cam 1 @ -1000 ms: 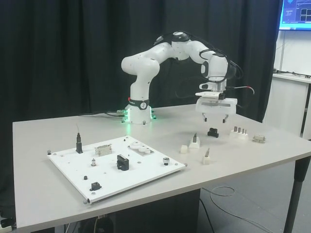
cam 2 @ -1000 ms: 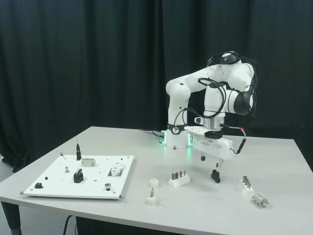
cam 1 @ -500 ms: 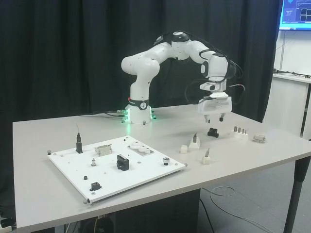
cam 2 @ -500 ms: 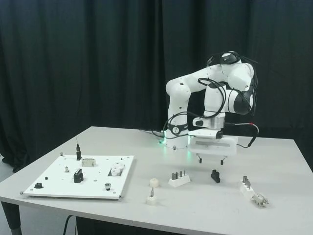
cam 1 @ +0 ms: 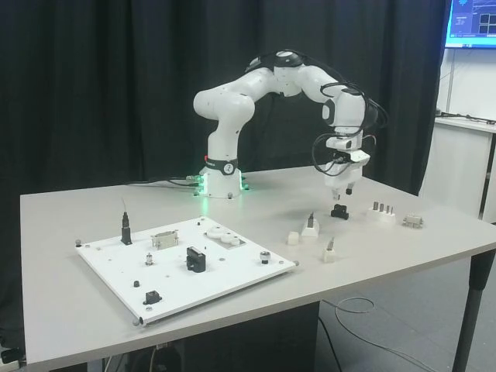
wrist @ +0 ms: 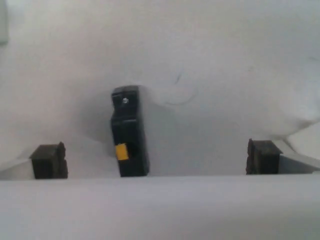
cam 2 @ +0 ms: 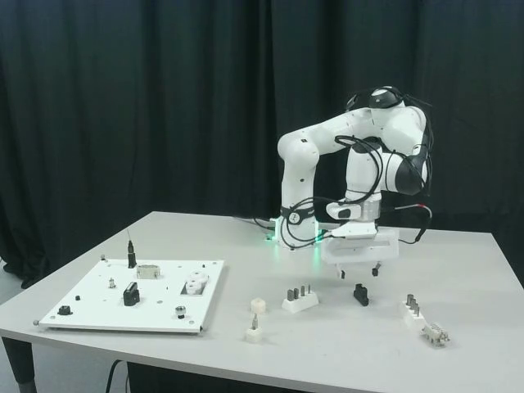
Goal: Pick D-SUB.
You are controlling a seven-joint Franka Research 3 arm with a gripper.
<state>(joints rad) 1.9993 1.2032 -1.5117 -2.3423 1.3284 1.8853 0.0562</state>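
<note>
Hovers wide-open as end effector (cam 2: pixel 359 271) over black part (cam 2: pixel 359 294), with holder (cam 2: pixel 300 301) near, D-SUB (cam 2: pixel 435 334) well apart on desk (cam 2: pixel 458 270).

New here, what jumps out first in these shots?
The white Franka arm bends over the right half of the grey table, its gripper hanging jaws-open just above a small black block-shaped connector. To the left lies a flat white square board studded with small parts. Green light glows at the arm's base.
</note>
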